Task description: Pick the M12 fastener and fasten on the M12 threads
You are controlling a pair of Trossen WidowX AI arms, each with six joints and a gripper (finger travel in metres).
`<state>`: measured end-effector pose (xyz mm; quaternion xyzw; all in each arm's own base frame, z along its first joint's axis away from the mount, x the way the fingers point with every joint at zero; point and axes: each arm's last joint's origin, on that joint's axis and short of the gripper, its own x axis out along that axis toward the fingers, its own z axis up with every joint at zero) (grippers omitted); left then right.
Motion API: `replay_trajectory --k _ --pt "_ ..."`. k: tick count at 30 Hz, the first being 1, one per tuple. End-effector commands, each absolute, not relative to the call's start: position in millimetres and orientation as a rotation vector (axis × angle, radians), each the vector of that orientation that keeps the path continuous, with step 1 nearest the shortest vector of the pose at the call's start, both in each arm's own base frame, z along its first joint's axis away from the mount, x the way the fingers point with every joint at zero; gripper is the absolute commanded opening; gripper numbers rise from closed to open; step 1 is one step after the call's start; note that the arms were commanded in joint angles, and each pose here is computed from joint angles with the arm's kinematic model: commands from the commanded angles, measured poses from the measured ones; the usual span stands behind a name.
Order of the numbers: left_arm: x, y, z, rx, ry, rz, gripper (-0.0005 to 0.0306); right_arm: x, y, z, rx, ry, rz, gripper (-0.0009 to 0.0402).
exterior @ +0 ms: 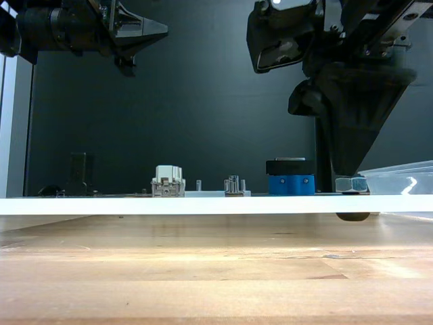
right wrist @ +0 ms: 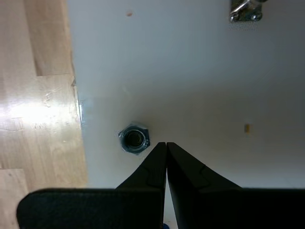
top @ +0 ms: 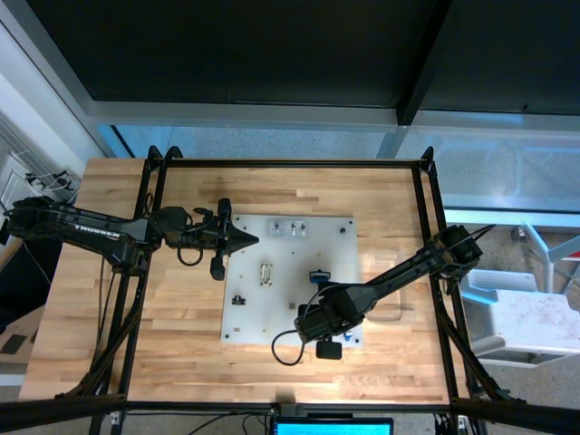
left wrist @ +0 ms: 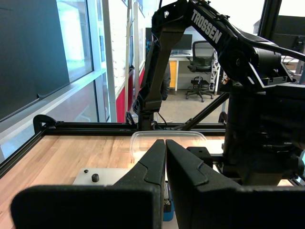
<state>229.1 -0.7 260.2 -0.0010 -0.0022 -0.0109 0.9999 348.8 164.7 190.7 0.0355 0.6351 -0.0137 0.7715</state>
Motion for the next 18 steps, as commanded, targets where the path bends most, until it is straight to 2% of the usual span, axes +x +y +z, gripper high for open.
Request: replay_trajectory --k 1,18 --pt "229.2 -0.6 260.2 -0.002 -0.004 -0.022 0.0000 348.0 164.4 187.6 0.075 1.381 -0.029 0.0000" --pt "229.2 -0.6 260.2 -0.002 -0.004 -0.022 0.0000 347.7 166.3 182.4 0.103 1.378 0.010 0.0000"
